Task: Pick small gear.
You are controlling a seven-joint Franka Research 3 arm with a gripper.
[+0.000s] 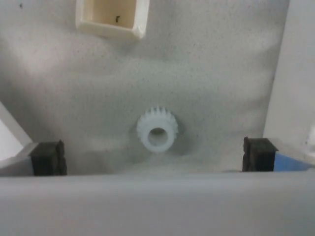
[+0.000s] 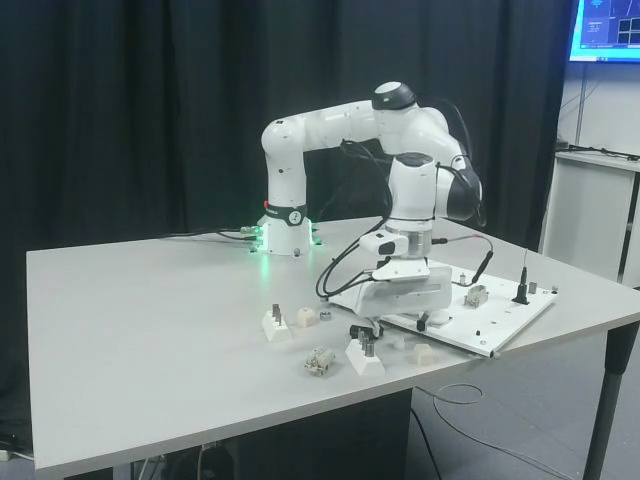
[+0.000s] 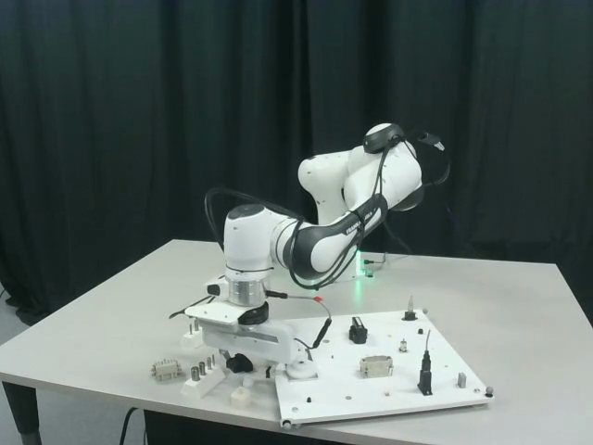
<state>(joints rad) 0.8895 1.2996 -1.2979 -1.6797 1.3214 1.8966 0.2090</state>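
Wrist view is looking straight down past the claw (image 1: 153,156), whose two black fingertips (image 1: 48,158) are standing wide apart with nothing between them but bare surface and the small gear (image 1: 157,131). The white toothed gear is lying flat on the grey counter (image 1: 211,78), its bore facing up, roughly midway between the two fingertips and touching neither. Farther out on the counter, a small open-topped box-shaped block (image 1: 112,17) is sitting well apart from the gear. A white board edge (image 1: 295,69) is running along one side of the view.

In the first room view, the white arm (image 2: 330,130) is reaching from its base at the back of the counter (image 2: 140,300) and bending down so that the claw (image 2: 366,335) is hanging low near the front edge, just beside the corner of the white assembly board (image 2: 500,320). Several small white parts (image 2: 275,322) are lying on the counter around it; the gear itself is too small to make out here.

In the second room view, the claw (image 3: 237,363) is sitting close above the counter (image 3: 120,315), beside the near corner of the board (image 3: 389,389), with small fixtures (image 3: 199,373) standing just next to it.
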